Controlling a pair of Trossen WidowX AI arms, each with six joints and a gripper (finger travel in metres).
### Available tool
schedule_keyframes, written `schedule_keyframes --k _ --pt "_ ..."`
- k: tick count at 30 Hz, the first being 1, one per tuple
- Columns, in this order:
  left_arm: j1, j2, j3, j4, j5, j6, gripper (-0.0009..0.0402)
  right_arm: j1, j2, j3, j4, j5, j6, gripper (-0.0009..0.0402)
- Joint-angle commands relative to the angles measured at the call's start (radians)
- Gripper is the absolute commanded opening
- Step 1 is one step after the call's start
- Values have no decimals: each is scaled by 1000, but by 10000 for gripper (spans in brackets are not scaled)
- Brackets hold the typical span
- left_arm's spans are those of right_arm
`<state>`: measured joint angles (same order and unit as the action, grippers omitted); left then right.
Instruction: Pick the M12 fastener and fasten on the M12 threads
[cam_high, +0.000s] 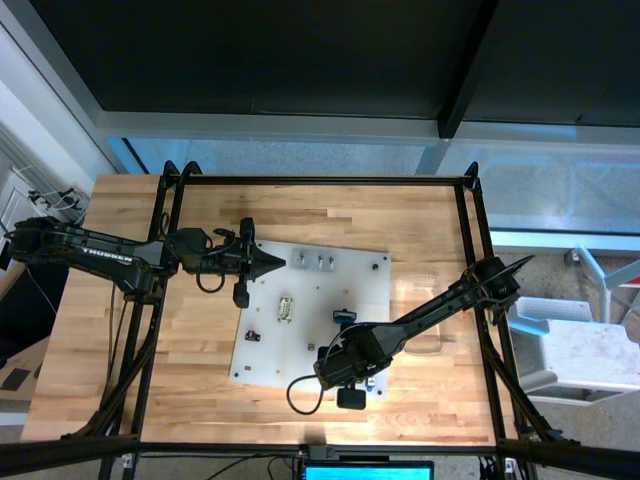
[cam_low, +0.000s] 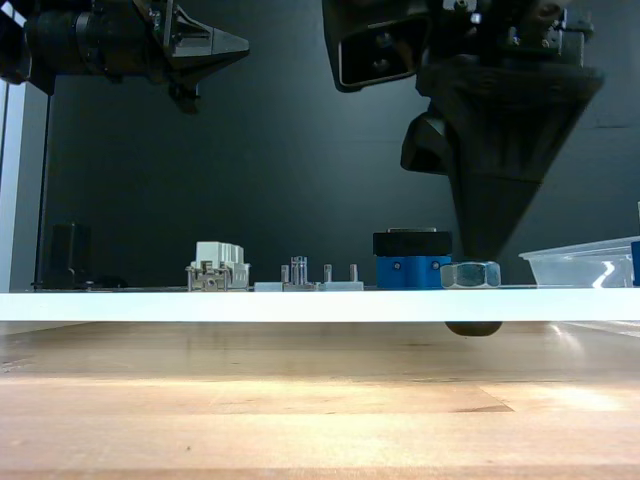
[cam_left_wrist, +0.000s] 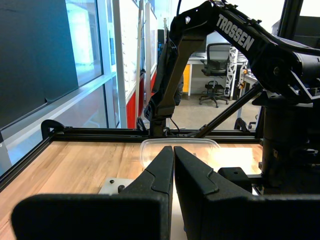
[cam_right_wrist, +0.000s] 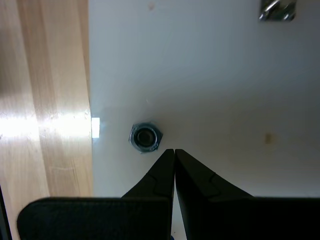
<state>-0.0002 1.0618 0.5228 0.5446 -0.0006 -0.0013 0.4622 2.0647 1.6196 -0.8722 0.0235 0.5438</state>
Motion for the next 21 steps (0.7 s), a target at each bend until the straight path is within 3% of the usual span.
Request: schedule_keyframes --k 1,21 --pt "0 0 0 0 0 0 0 2 4 0 3 4 0 0" --pt "0 0 0 0 0 0 0 10 8 -13 32 21 0 0"
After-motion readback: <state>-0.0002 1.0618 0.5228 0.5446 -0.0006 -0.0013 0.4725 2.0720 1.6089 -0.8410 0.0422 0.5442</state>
